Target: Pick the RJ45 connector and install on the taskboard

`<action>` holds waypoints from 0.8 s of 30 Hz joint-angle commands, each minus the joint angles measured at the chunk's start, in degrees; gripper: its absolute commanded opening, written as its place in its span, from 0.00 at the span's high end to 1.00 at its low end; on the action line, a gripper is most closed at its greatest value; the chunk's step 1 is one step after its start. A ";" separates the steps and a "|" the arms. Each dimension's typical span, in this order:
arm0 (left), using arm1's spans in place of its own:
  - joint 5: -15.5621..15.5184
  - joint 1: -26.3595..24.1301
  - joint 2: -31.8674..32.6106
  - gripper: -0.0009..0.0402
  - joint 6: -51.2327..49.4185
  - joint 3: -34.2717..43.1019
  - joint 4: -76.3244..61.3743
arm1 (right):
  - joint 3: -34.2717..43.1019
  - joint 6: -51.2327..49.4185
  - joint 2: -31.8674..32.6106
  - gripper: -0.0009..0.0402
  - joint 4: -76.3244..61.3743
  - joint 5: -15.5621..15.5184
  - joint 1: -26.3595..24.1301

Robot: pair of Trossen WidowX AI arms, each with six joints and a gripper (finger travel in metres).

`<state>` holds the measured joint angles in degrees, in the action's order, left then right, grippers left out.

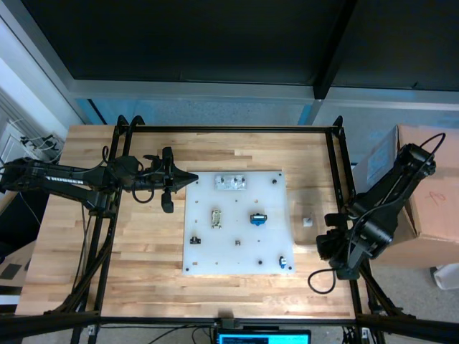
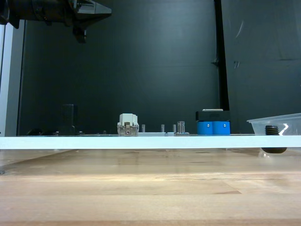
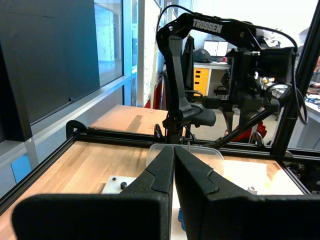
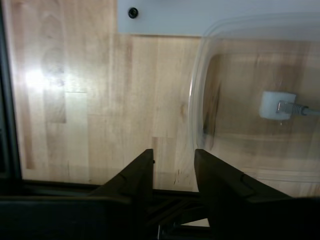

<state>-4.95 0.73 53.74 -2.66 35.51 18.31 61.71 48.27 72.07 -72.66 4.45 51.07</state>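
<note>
The RJ45 connector (image 4: 278, 105), a small white block with a short cable, lies free in a clear plastic tray (image 4: 200, 90) to the right of the white taskboard (image 1: 215, 251). From above it shows as a white speck (image 1: 307, 221). My right gripper (image 4: 173, 159) hovers open over the wood beside the tray's edge, clear of the connector, near the table's right side (image 1: 326, 244). My left gripper (image 3: 173, 167) is shut on nothing and held high off the board's left edge (image 1: 188, 179), pointing across the table.
The board carries a clear block (image 1: 232, 183), a white socket (image 1: 216, 218), a blue part (image 1: 258, 218) and small fittings. A black frame (image 1: 333, 165) rings the table. A cardboard box (image 1: 430, 193) stands at the right.
</note>
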 commanded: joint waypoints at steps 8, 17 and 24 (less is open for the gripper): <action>0.02 0.02 0.00 0.98 0.00 0.00 0.02 | -0.13 0.98 4.02 0.49 2.38 0.50 0.61; 0.02 0.02 0.00 0.98 0.00 0.00 0.02 | -0.39 1.20 6.95 0.43 4.66 2.05 1.11; 0.02 0.00 0.00 0.98 0.00 0.00 0.04 | -1.31 1.22 10.03 0.43 7.34 2.01 1.11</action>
<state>-4.93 0.73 53.74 -2.68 35.51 18.31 60.73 49.45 81.84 -66.54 6.46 52.18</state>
